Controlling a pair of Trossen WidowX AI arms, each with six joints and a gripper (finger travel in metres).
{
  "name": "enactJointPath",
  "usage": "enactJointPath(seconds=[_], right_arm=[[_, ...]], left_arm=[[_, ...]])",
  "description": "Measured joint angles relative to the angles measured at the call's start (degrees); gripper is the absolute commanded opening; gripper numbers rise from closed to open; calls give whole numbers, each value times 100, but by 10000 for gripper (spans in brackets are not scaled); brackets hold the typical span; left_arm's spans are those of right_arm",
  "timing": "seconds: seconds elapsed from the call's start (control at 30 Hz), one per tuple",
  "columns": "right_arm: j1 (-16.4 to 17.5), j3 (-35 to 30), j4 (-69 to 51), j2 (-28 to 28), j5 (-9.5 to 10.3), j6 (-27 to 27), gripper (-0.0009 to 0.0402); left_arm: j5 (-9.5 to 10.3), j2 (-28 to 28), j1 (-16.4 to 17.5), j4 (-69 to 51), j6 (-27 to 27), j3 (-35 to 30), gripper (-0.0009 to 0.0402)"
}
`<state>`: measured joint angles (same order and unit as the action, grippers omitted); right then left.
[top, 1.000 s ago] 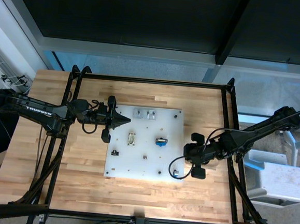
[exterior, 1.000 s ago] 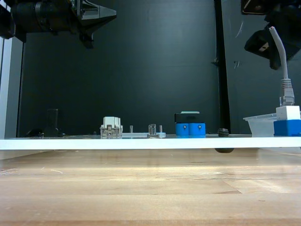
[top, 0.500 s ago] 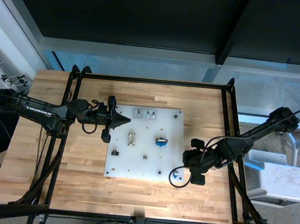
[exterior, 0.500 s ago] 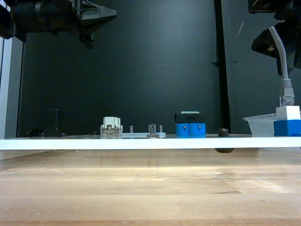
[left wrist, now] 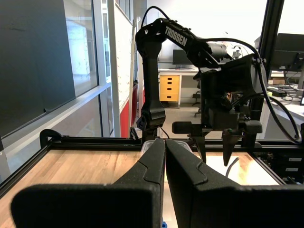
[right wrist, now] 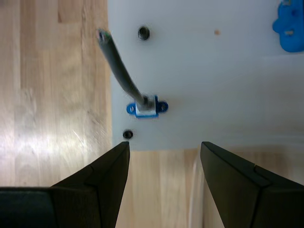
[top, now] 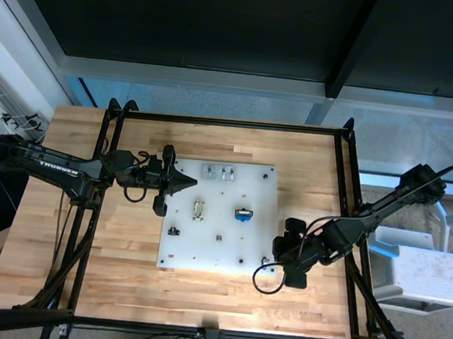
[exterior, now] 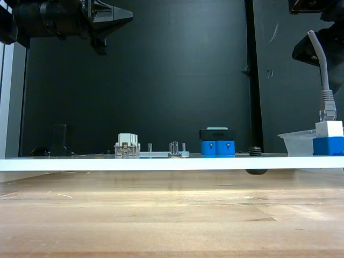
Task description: Remove the rj45 connector and place it in the container
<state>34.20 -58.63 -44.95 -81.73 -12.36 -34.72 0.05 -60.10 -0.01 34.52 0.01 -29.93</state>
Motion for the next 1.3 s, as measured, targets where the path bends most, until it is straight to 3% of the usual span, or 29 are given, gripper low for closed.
enactJointPath(seconds=[0.47, 0.57, 1.3], right_arm=[[66, 0, 514, -372, -188, 0, 208], [79, 0, 555, -420, -308, 4, 208], [109, 262, 1102, -616, -481, 114, 208]], left_arm=[[-2, 0, 0, 2, 0, 0, 0], [-2, 0, 0, 0, 2, -2, 0], [0, 0, 0, 2, 0, -2, 0]])
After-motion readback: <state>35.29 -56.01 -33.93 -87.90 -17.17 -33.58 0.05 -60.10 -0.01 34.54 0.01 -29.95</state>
